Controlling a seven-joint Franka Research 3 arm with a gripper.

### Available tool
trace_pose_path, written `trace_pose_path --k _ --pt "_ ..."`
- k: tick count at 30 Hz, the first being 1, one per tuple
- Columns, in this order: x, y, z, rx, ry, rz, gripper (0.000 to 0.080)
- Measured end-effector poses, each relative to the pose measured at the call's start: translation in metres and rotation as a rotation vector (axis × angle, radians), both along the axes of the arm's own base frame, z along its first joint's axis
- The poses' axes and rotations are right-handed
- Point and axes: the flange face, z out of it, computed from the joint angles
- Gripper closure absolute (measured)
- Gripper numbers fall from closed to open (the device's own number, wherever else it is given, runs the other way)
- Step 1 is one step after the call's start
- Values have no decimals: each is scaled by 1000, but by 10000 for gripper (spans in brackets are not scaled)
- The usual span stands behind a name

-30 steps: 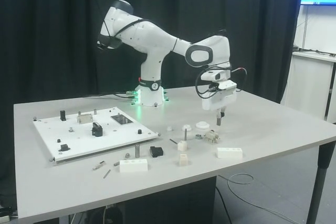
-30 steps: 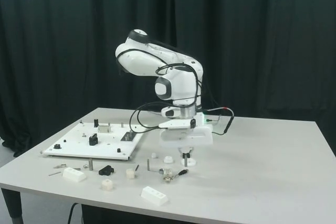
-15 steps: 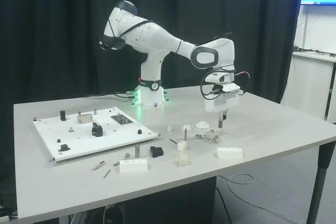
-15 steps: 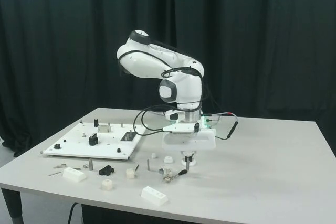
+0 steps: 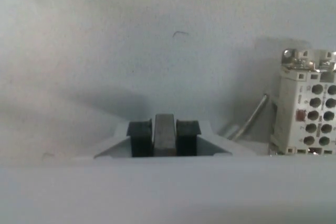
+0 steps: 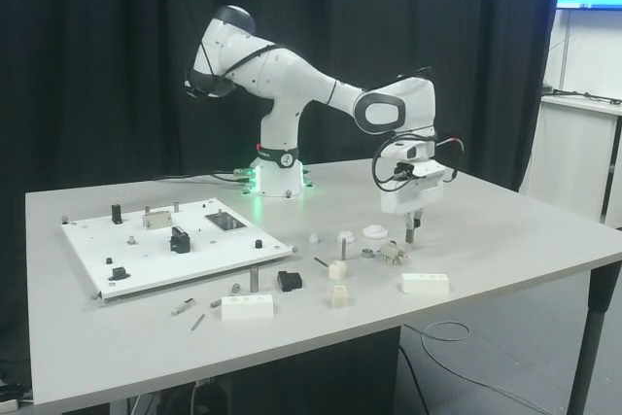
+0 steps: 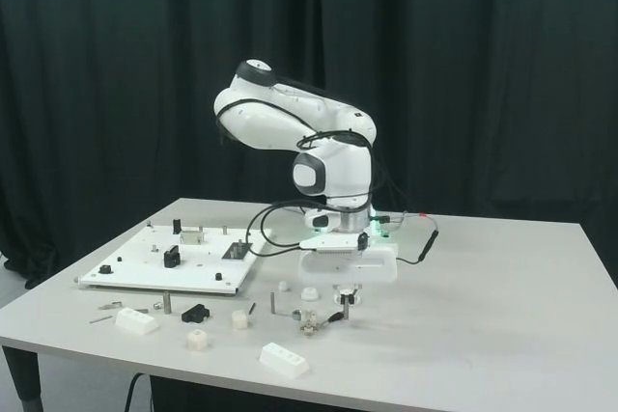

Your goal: Place square peg 4.

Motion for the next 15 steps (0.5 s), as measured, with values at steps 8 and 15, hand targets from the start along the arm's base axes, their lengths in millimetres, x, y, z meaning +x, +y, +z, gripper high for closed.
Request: trace_pose_path --k 8,15 --pt "3 -2 -7 6 3 -7 710" --pt "6 -5 -14 13 4 -14 711"
